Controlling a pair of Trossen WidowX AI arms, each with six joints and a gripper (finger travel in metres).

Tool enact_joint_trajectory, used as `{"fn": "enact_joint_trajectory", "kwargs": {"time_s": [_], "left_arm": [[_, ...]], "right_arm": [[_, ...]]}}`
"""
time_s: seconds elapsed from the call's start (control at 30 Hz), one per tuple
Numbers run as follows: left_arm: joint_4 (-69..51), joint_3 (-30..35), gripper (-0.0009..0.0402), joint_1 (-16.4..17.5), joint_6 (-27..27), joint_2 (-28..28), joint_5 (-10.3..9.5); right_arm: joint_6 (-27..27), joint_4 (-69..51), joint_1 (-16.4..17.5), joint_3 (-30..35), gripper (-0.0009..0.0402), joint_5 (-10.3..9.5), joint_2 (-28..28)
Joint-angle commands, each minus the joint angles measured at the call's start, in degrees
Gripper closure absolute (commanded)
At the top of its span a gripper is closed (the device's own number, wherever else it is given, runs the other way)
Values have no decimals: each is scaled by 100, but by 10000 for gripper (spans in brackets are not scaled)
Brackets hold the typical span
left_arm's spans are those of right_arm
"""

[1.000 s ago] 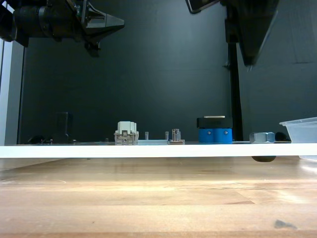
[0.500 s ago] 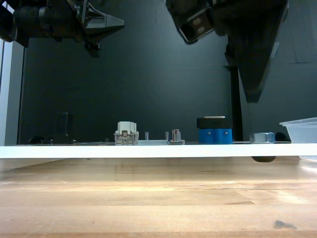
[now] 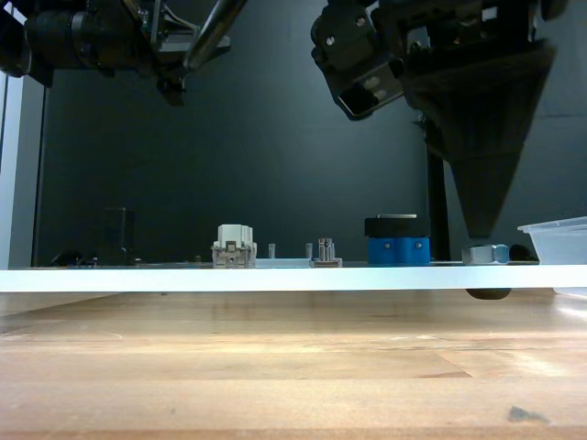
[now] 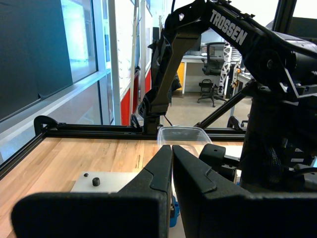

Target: Unfasten the M12 fastener and place in the container

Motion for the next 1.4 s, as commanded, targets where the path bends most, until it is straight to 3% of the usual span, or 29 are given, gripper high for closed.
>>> {"fn": "enact_joint_trajectory", "kwargs": {"time_s": [0.03,0.4,0.9,1.2,1.3,1.4], "left_arm": [[2,0,393,2,0,0,0],[2,0,393,0,0,0,0],[2,0,393,2,0,0,0],[2,0,393,0,0,0,0],[2,0,393,0,0,0,0],[2,0,393,0,0,0,0]], "right_arm": [[-7,149,11,-87,161,2,-4],[26,461,28,-372,172,-20,-4],[26,476,39,-372,315,-50,-4],[-35,509,44,-372,373,-59,-4],[-490,544,46,-372,382,-61,-4],[-1484,564,50,-358,387,-63,-4]]}}
